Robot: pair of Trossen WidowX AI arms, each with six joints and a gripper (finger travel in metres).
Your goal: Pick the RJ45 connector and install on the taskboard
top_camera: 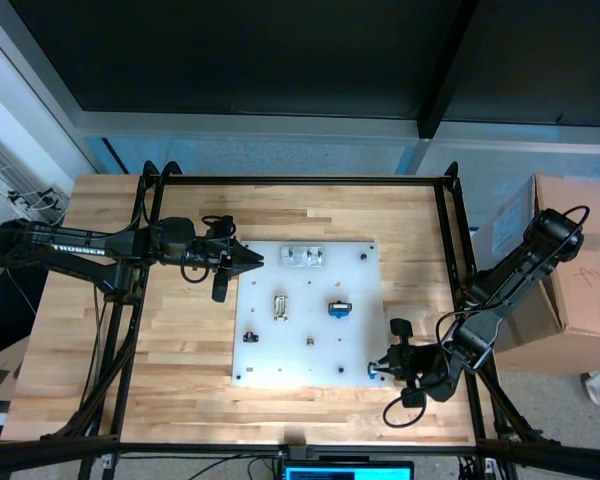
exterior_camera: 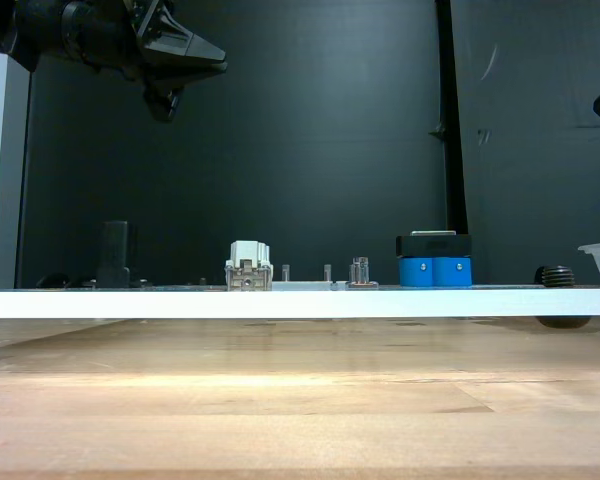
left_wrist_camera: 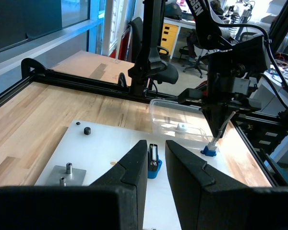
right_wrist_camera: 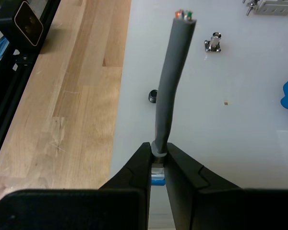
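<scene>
The RJ45 connector, a small clear plug with a grey cable stub sticking up, sits between the fingers of my right gripper, which is shut on it. It rests at a small blue seat near the near right corner of the white taskboard; how far in it sits I cannot tell. In the high view the right gripper is at that corner. My left gripper hovers open and empty above the board's far left edge, high up in the low view.
On the board stand a blue block with a black top, a white connector housing, a metal mount and a small black knob. A clear plastic tray lies right of the board. A cardboard box stands off the table's right side.
</scene>
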